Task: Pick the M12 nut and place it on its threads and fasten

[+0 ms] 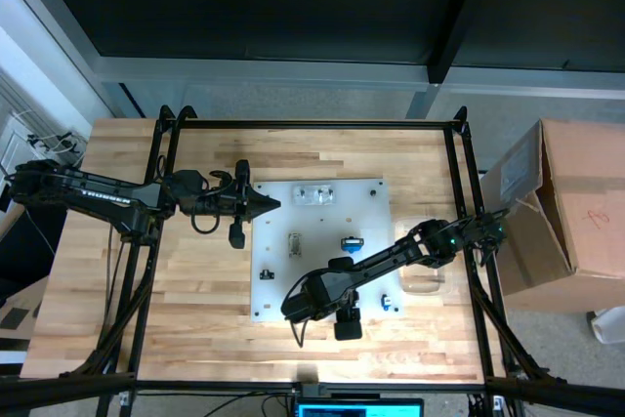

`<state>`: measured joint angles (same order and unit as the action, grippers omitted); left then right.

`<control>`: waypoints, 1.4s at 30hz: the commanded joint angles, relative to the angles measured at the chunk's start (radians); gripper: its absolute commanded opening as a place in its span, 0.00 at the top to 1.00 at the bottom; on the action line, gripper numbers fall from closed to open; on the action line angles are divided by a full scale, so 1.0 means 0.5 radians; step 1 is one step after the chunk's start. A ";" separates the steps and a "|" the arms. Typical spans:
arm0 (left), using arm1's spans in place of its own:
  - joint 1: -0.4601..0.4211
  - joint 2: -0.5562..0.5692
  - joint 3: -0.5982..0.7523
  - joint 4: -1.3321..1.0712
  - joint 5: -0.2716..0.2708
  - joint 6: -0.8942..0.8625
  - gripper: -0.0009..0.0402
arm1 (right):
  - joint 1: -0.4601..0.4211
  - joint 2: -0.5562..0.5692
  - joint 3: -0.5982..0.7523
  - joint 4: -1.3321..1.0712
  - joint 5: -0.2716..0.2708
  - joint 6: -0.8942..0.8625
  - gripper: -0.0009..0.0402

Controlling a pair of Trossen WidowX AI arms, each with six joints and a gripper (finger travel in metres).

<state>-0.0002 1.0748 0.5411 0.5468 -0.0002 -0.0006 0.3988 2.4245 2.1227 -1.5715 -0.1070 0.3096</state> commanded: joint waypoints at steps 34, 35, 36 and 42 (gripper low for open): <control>0.000 0.001 0.001 0.001 0.000 0.000 0.98 | 0.214 -1.091 -1.437 1.476 0.355 0.194 0.95; 0.000 0.001 0.001 0.001 0.000 0.001 0.98 | 0.224 -1.118 -1.493 1.535 0.378 0.192 0.95; 0.000 0.001 0.001 0.001 0.000 0.001 0.98 | 0.235 -1.137 -1.538 1.575 0.407 0.199 0.94; 0.000 0.001 0.001 0.001 0.000 0.001 0.98 | 0.260 -1.184 -1.695 1.693 0.447 0.198 0.94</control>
